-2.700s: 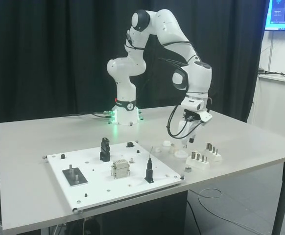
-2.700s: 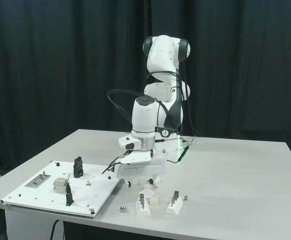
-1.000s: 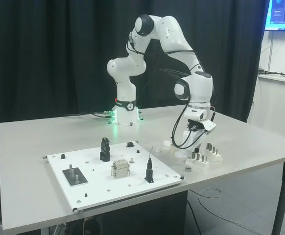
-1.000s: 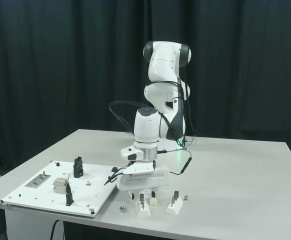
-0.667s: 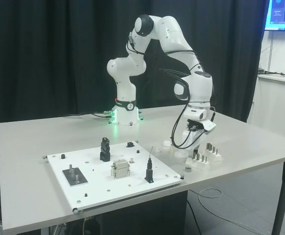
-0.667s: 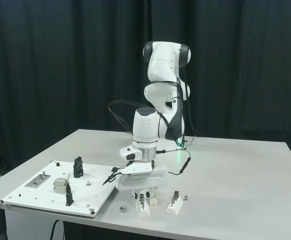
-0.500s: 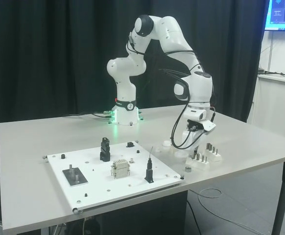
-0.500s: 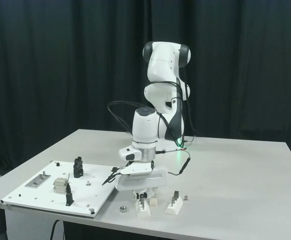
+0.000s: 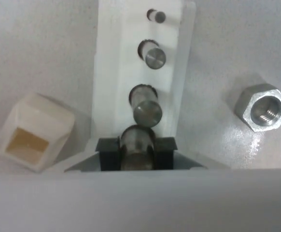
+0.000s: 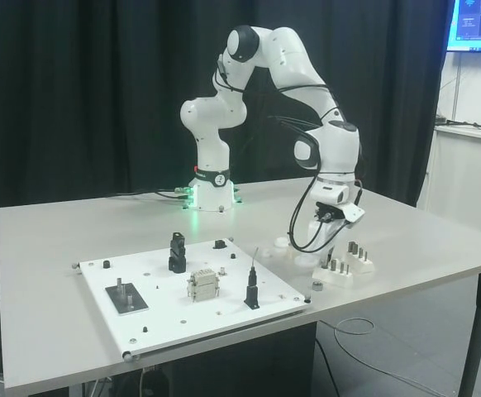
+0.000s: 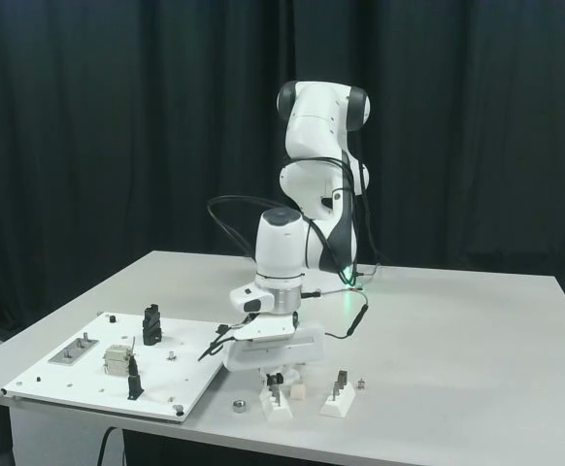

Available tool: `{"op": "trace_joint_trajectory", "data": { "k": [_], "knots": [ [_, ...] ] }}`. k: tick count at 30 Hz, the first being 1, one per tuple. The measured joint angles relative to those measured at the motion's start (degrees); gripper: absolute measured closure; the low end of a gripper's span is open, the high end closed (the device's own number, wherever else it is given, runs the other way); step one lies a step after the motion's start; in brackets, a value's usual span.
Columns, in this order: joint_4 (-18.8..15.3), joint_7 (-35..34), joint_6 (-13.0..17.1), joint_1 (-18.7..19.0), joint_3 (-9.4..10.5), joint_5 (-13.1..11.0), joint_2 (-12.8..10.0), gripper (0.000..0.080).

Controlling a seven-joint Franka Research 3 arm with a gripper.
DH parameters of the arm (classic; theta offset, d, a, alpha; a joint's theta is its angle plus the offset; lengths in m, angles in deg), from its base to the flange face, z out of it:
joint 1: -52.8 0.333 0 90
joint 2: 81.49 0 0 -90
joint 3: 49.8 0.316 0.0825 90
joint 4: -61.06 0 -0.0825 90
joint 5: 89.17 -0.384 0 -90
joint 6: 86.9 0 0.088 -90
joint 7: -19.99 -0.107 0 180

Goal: Pick round peg 4.

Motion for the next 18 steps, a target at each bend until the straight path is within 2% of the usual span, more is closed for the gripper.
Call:
{"op": "trace_joint_trajectory", "data": {
  "k": [18],
  "knots": [
    [4.5, 0.2, -7.5, 0.0, 0.25, 0.0, 0.0, 0.0659]
  ]
}}
